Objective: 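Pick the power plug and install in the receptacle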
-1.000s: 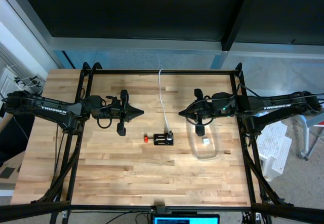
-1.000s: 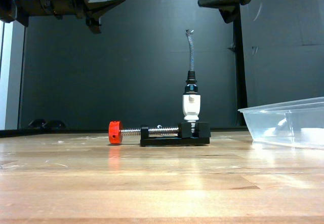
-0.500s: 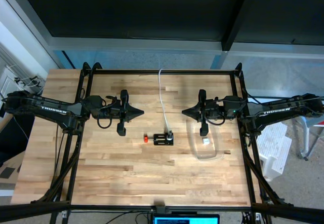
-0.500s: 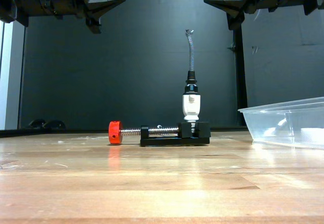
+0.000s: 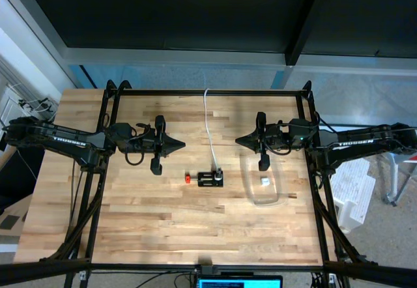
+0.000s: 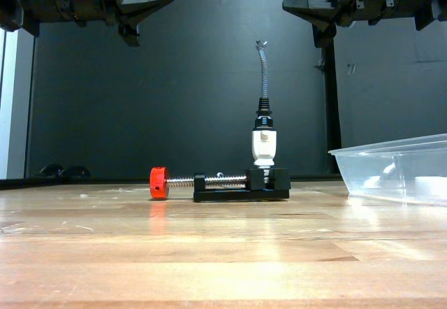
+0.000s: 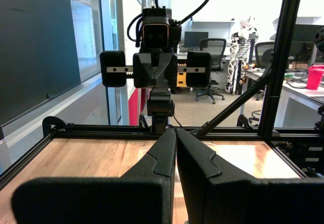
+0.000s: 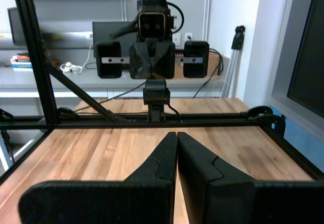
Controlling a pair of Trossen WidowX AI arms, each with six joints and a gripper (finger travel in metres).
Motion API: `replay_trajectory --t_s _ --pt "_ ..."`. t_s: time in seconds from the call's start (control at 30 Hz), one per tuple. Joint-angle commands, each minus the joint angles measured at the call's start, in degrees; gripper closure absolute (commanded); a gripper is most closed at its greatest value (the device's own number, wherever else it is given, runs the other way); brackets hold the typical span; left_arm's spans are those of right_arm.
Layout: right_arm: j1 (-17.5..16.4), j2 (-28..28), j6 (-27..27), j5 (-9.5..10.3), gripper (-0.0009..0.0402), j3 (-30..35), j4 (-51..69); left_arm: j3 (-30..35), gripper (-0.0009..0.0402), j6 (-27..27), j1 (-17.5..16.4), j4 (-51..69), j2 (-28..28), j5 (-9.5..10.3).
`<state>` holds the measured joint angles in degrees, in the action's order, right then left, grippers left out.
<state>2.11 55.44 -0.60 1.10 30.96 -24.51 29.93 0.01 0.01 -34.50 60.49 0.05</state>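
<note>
Fingers of the left gripper (image 5: 180, 145) are pressed together on nothing, high above the table (image 5: 163, 216) and pointing inward. Facing it, the right gripper (image 5: 238, 141) is likewise clenched and bare, up near the far end of the tray (image 5: 253, 194), which holds a white bit (image 5: 264, 181). Below and between them the receptacle (image 6: 264, 146) stands upright in the vise (image 6: 241, 183), knob (image 6: 159, 182) toward the left arm, cord (image 5: 210, 128) running to the far edge. Where the plug is, I cannot tell.
</note>
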Motion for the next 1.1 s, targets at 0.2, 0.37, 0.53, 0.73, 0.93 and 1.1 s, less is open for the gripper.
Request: replay_trajectory --t_s 0.2,0.37,0.53,0.73,0.93,1.1 --pt "-0.1 -0.7 1.6 -1.49 0.0393 0.3 -0.2 0.0 0.0393 0.0 0.0 0.0 0.0 -0.02" --pt "-0.1 -1.1 1.5 -0.98 0.0393 0.3 -0.2 0.0 0.0393 0.0 0.0 0.0 0.0 -0.02" --pt "-0.1 -1.1 1.2 -0.92 0.0393 0.3 0.2 0.0 0.0393 0.0 0.0 0.0 0.0 -0.02" --pt "-0.1 -1.1 1.1 -1.07 0.0393 0.3 0.3 0.0 0.0393 0.0 0.0 0.0 0.0 -0.02" --pt "-0.1 -1.1 1.1 -1.07 0.0393 0.3 0.5 0.0 0.0393 0.0 0.0 0.0 0.0 -0.02" --pt "-0.1 -1.1 1.1 -1.07 0.0393 0.3 1.4 0.0 0.0393 0.0 0.0 0.0 0.0 -0.02"
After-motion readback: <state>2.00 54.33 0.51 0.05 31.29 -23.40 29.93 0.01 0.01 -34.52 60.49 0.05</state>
